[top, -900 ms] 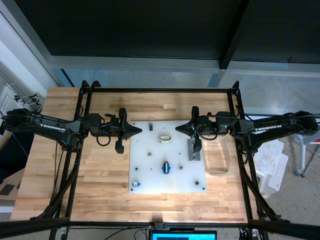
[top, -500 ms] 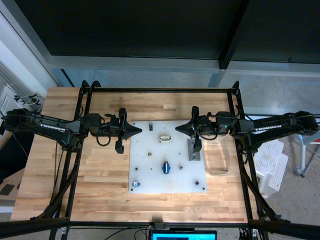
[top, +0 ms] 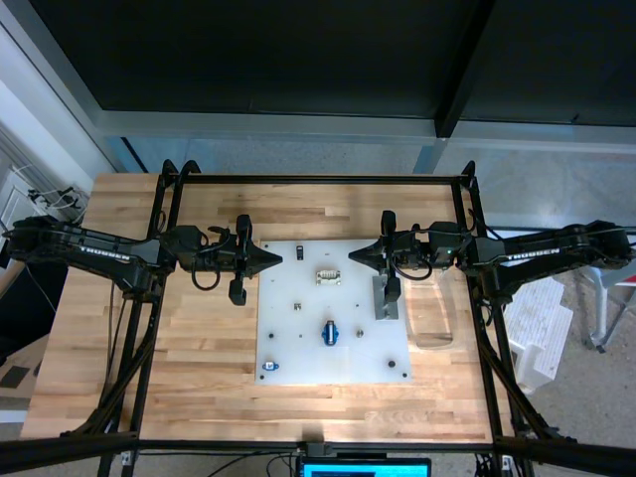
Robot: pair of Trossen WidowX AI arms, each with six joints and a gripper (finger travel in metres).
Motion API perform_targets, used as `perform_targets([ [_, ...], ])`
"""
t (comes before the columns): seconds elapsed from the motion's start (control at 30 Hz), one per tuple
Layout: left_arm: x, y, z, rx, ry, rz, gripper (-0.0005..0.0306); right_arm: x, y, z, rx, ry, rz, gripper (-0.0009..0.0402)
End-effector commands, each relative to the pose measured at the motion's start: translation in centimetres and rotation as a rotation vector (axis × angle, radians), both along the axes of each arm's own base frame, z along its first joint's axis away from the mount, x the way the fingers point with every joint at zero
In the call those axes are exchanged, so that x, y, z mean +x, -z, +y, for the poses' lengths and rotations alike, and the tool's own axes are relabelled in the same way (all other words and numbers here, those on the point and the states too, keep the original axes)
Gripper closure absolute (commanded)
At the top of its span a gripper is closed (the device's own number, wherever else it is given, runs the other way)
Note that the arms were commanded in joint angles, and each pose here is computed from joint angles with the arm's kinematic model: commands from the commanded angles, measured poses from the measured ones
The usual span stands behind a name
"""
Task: Remove the 16mm cylinder and place in the container
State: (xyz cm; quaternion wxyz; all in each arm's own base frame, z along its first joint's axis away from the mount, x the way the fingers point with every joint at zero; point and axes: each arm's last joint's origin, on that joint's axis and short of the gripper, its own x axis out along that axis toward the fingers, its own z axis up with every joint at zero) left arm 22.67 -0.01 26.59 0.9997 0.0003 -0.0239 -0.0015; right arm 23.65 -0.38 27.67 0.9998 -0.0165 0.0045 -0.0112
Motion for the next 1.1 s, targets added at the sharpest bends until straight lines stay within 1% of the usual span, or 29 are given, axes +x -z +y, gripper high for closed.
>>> perform_targets([
  [0.03,0.0,0.0,0.0,0.000,0.000,-0.001,0.0300,0.0,-0.3,0.0,0.002,0.000,-0.012,0.0393],
  [0.2,0.0,0.0,0.0,0.000,0.000,-0.001,0.0300,0.0,-0.1,0.0,0.002,-0.001,0.001,0.0393],
  [0.23,0.0,0.0,0.0,0.000,0.000,-0.001,0.0300,0.0,0.0,0.0,0.010,-0.004,0.014,0.0393],
  [0.33,0.0,0.0,0.0,0.000,0.000,-0.001,0.0300,0.1,0.0,0.1,0.082,-0.007,0.041,0.0393],
  [0.37,0.0,0.0,0.0,0.000,0.000,-0.001,0.0300,0.1,0.0,0.1,0.098,-0.005,0.073,0.0393],
  [0.4,0.0,0.0,0.0,0.000,0.000,-0.001,0.0300,0.2,0.0,0.2,0.102,-0.005,0.116,0.0393],
  [0.5,0.0,0.0,0.0,0.000,0.000,0.000,0.0300,0.3,-0.2,0.7,0.090,0.010,0.264,0.0393],
  [0.6,0.0,0.0,0.0,0.000,0.000,-0.001,0.0300,0.5,-0.5,1.3,0.086,-0.009,0.379,0.0393],
  [0.7,0.0,0.0,0.0,0.000,0.000,-0.001,0.0300,0.8,-0.7,2.1,0.093,-0.030,0.468,0.0393],
  [0.77,0.0,0.0,0.0,0.000,0.000,-0.001,0.0300,1.1,-0.8,2.5,0.098,-0.030,0.531,0.0393],
  [0.97,0.0,0.0,0.0,0.000,0.000,0.000,0.0300,1.9,-0.7,4.0,0.058,-0.055,0.734,0.0393],
  [1.1,0.0,0.0,0.0,0.000,0.000,-0.001,0.0300,2.9,-0.4,5.1,0.030,-0.078,0.848,0.0393],
])
